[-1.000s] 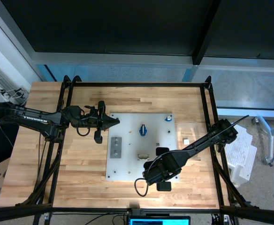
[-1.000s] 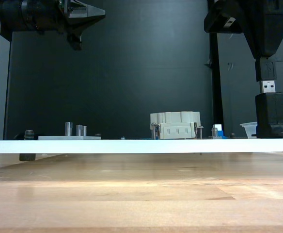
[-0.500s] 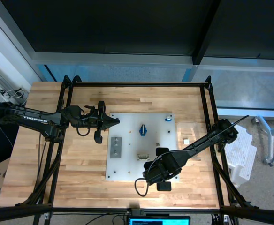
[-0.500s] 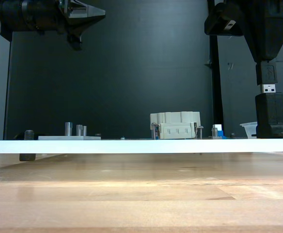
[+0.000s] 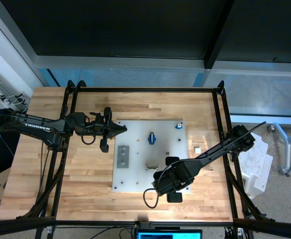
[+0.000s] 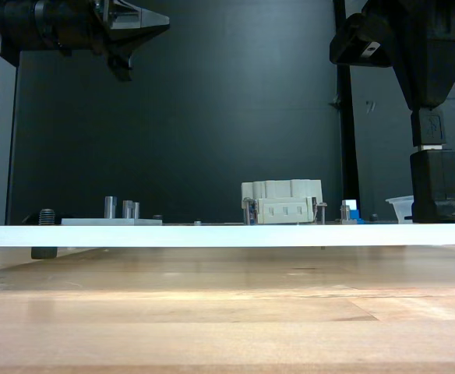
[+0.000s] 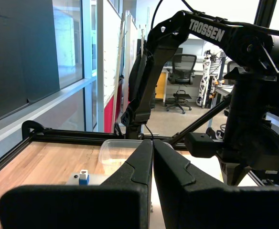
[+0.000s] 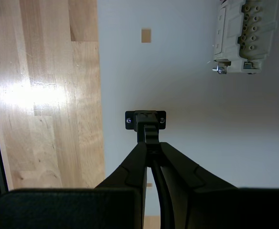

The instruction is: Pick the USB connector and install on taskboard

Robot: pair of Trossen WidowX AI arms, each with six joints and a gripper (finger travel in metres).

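Two arms reach over one white taskboard (image 5: 135, 175) at the middle of the wooden bench (image 5: 85, 174). The right gripper (image 8: 149, 149) points straight down over the board's near-right corner, towards the bench's near edge. Its fingers (image 8: 130, 168) are closed tight on the single USB connector (image 6: 428, 128). The connector stands upright with its tip sunk into the one black socket (image 6: 436, 187) on the board, and only a thin silver band shows between plug and socket. From the right wrist camera the connector's dark body runs from between the fingers straight to the socket's mouth.

The left gripper (image 5: 119, 128) hangs high above the board's far-left corner, on the side of the bench's left edge, well apart from the connector. Its fingers (image 7: 134, 171) are pressed together with nothing between them.

The board also carries one blue knob (image 5: 152, 138), one grey block (image 5: 122, 155) with pegs near its left edge, and one silver multi-pin connector (image 5: 152, 166) just beside the right arm. One clear tray (image 5: 201, 135) sits off the board towards the bench's right edge and holds one small white piece (image 5: 198, 149).
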